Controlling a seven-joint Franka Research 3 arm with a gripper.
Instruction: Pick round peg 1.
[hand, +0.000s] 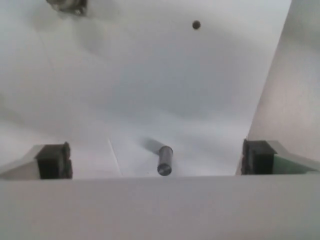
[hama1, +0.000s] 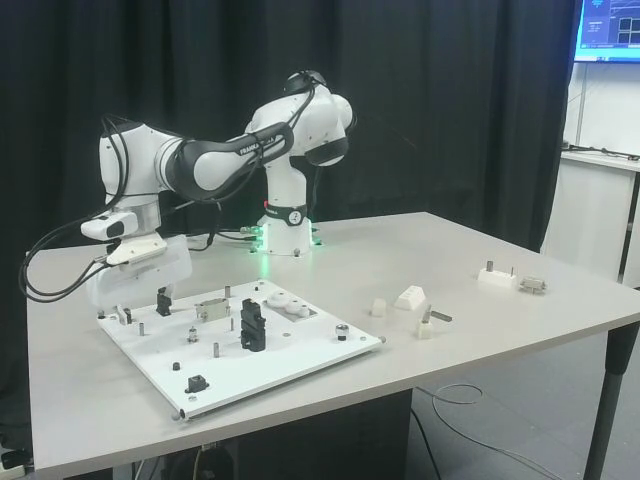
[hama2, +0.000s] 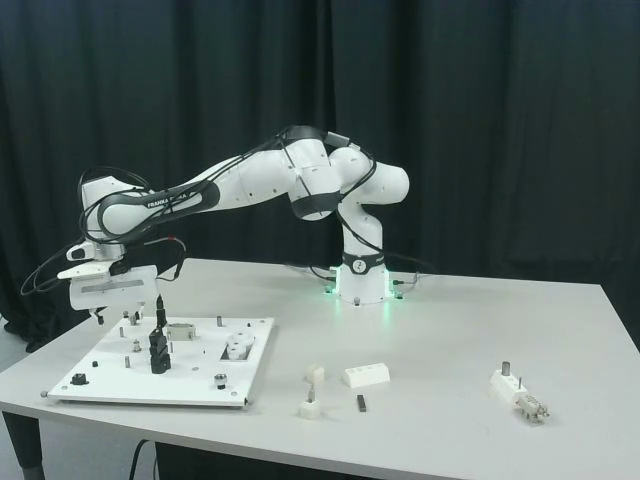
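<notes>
Round peg 1 (hand: 165, 160) stands upright on the white board (hand: 150, 90), low in the wrist view and roughly midway between the two black fingertips, touching neither. The tool (hand: 156, 160) hangs above it with its fingers (hand: 52, 161) spread wide apart and nothing held.

In the first room view the tool (hama1: 140, 302) sits at the left of the frame, over the far left corner of the white board (hama1: 290, 355). The arm (hama1: 240, 150) reaches from its base at upper centre, elbow high, forearm stretched leftward and wrist turned straight down.

In the second room view the white board (hama2: 190, 385) lies at lower left on the grey tabletop (hama2: 450, 340), with small white blocks (hama2: 366, 375) lying well apart at lower centre.
</notes>
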